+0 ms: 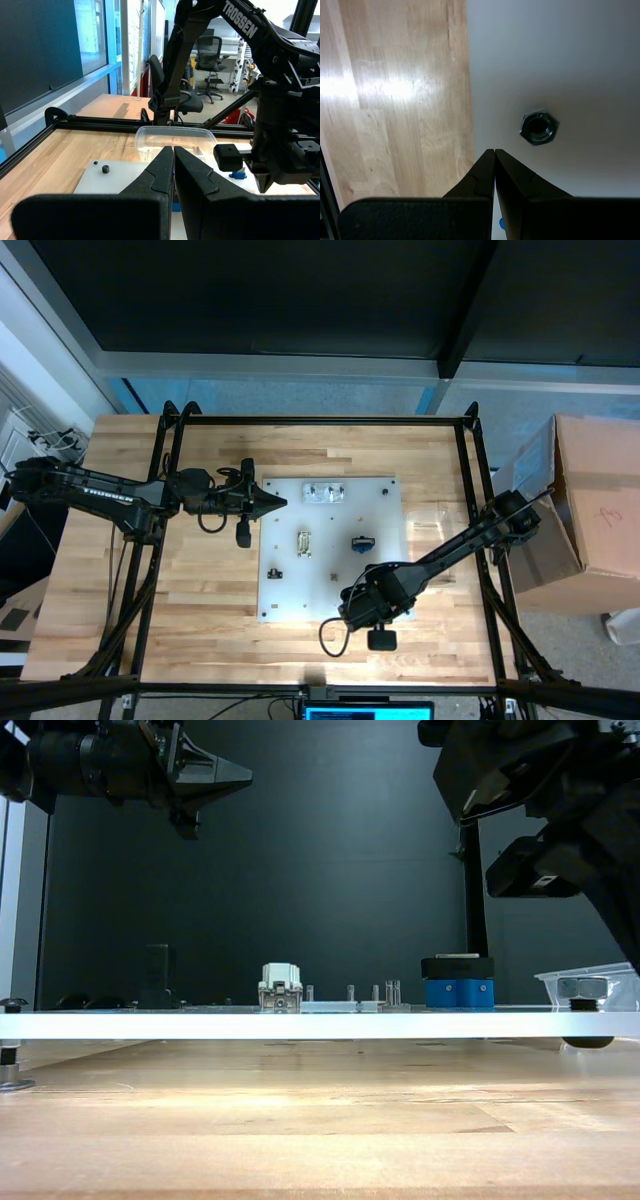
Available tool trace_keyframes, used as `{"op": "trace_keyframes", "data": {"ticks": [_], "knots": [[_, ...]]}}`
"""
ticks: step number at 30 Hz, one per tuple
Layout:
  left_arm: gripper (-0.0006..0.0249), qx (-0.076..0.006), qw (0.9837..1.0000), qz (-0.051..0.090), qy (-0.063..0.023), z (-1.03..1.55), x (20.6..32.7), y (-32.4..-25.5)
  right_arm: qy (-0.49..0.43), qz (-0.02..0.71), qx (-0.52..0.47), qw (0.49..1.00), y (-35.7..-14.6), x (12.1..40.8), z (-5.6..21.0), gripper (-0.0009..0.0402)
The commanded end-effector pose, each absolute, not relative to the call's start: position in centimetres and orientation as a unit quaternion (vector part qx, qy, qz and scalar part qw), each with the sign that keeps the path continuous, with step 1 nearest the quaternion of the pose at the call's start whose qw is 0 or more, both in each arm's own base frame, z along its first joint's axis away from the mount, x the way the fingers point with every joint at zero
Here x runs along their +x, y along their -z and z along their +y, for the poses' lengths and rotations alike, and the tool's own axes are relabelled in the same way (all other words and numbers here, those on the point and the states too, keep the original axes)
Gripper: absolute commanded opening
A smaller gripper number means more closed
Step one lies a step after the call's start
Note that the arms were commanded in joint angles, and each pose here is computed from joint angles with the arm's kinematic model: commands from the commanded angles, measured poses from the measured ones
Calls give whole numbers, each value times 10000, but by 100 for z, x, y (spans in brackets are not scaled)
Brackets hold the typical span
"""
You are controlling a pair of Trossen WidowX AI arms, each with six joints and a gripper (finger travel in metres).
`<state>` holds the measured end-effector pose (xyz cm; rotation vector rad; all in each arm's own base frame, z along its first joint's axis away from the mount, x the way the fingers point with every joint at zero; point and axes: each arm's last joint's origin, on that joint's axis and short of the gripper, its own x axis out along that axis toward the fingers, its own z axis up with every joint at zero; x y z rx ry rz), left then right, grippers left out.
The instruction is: Unfasten the M12 nut and place it in the container
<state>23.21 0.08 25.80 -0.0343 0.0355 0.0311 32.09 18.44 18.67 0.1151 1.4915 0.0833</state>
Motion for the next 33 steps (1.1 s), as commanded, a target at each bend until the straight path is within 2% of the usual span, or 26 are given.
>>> {"op": "trace_keyframes", "data": {"ticks": [1, 5, 9, 13, 18, 23, 27, 33], "knots": [[0, -172, 9996, 176, -156, 9, 2321, -2581, -262, 6730, 427, 7380, -1862, 3215, 1831, 0], [0, -174, 9996, 176, -156, 9, 2321, -2581, 27, 6634, 212, 7479, -1861, 3217, 1804, 0], [0, -172, 9996, 176, -154, 8, 2321, -2581, 969, 6499, -247, 7535, -1910, 3166, 1716, 0], [0, -172, 9996, 178, -154, 8, 2321, -2580, 1094, 6491, -335, 7521, -1962, 3161, 1706, 0], [0, -172, 9996, 176, -154, 8, 2321, -2581, 1127, 6478, -145, 7533, -1995, 3164, 1713, 0], [0, -172, 9996, 170, -154, 8, 2321, -2582, 1248, 6569, 859, 7386, -2084, 3158, 1734, 3], [0, -172, 9996, 185, -156, 9, 2321, -2579, 1583, 6520, 1652, 7229, -2190, 3157, 1730, 39], [0, -171, 9995, 197, -156, 9, 2321, -2576, 1968, 6400, 2175, 7102, -2217, 3158, 1724, 139]]}}
